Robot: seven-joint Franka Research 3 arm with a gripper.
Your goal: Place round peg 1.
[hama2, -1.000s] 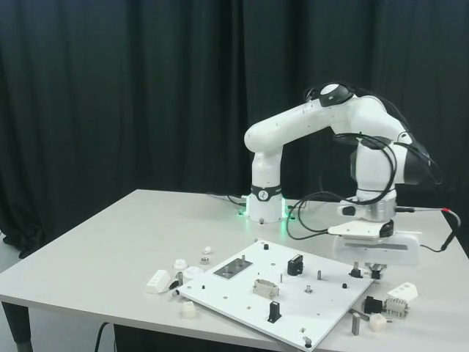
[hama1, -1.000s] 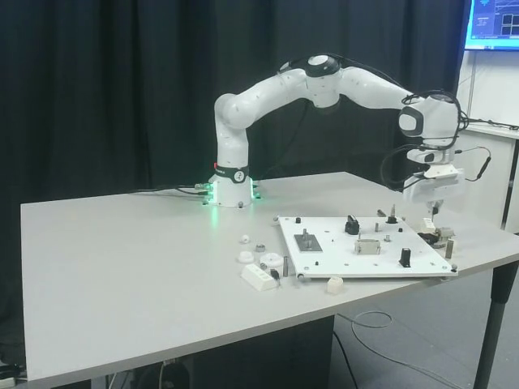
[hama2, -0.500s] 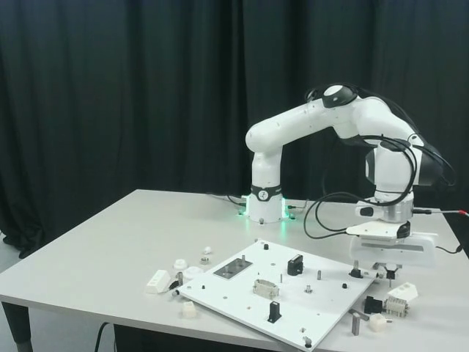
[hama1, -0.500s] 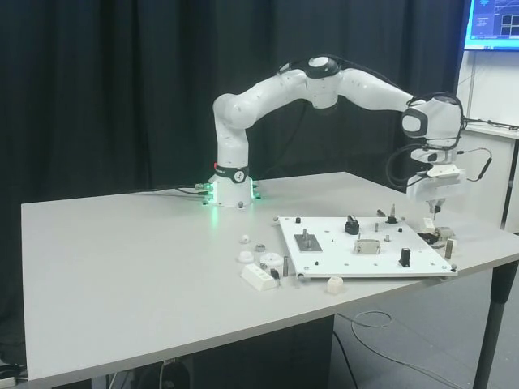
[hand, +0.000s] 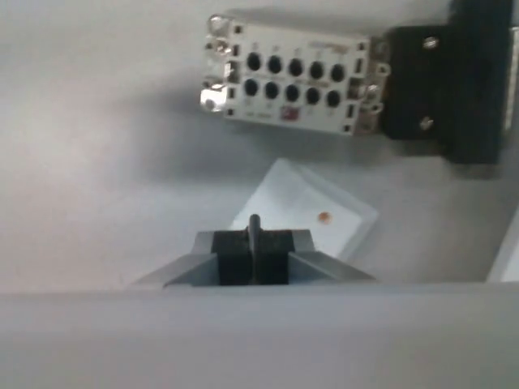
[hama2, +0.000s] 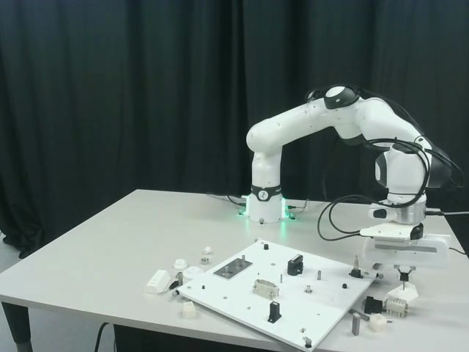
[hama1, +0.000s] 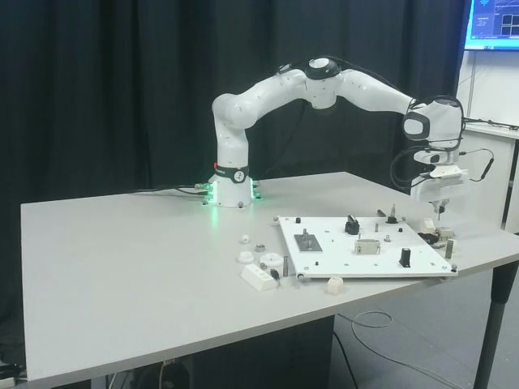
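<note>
I have swung off the white board (hama2: pixel 282 297) and now hang above the multi-pin connector (hand: pixel 290 83) beside it, my gripper (hand: pixel 254 258) pinching a thin round peg (hand: pixel 255 235), still unplaced.

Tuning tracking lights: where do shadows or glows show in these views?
Wrist view: a soft shadow lies on the table by the white connector, past the tool shut on the peg. First room view: green glow at the arm's base, a lit screen in the corner. Second room view: the same green glow.
</note>
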